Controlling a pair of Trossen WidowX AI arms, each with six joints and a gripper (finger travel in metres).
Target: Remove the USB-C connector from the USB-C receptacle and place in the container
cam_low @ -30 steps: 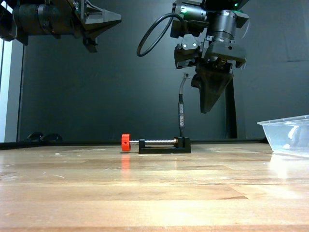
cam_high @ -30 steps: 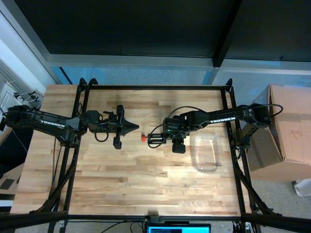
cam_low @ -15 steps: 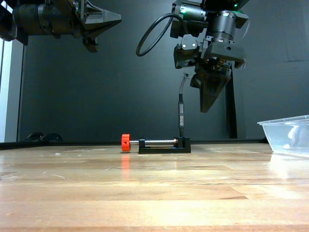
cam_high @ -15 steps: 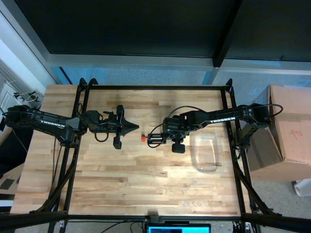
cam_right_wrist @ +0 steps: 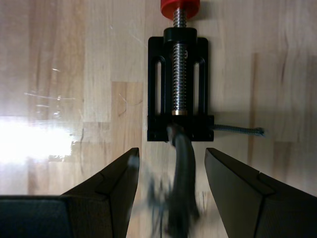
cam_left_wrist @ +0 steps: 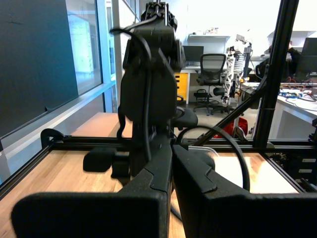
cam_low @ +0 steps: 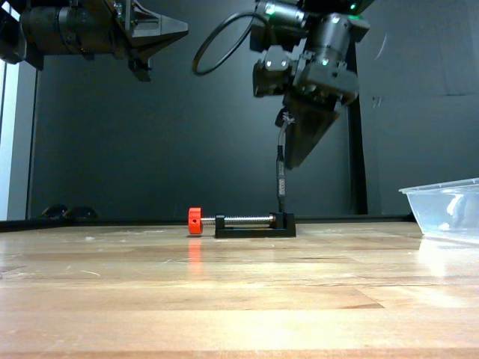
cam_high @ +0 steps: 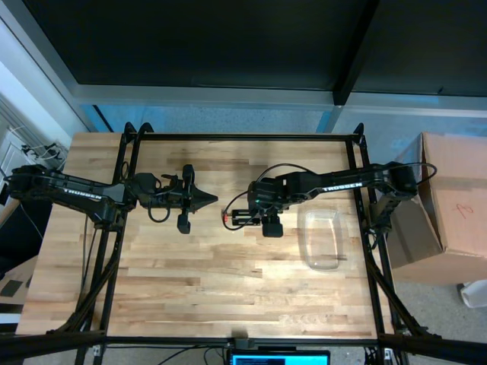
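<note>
State of the task at approach. The USB-C connector (cam_low: 281, 178) stands upright in its seat in the small black clamp (cam_low: 254, 224) with the red knob (cam_low: 194, 221) on the table (cam_low: 112, 299); the receptacle itself cannot be made out apart from the clamp. The right gripper (cam_low: 290, 161) hangs just above and beside the connector, its fingers (cam_right_wrist: 111, 191) spread apart on either side of the cable, gripping nothing. The left gripper (cam_low: 179, 30) is raised well apart to the left, jaws pressed together and empty. The container (cam_low: 445, 206) sits to the right with no connector in it. Judged from this, no step is complete: grasping, pulling free, carrying and dropping all remain.
</note>
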